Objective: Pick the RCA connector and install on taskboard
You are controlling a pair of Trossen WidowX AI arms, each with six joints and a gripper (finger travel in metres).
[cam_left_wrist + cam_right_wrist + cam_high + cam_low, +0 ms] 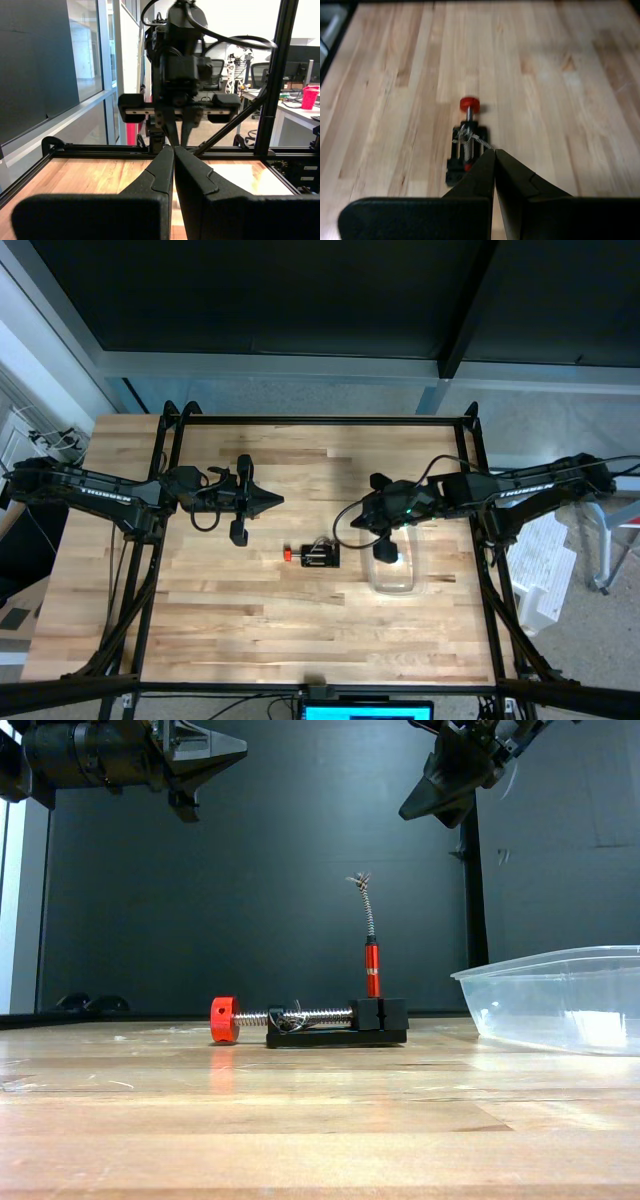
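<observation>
RCA connector: cannot be picked out for certain in any view; nothing shows between either gripper's fingers
Taskboard: flat on the table, its red knob at the left end and a silvery spring running along its top
Red pin: upright on the taskboard's right end, with a springy wire bending off its top
Tray: clear plastic, on the table right of the taskboard, near it but apart
Right gripper: raised high, right of the taskboard and over the tray, fingers pressed together, tips aimed down toward the taskboard
Left gripper: raised high, left of and beyond the taskboard, well apart from it, fingers pressed together
</observation>
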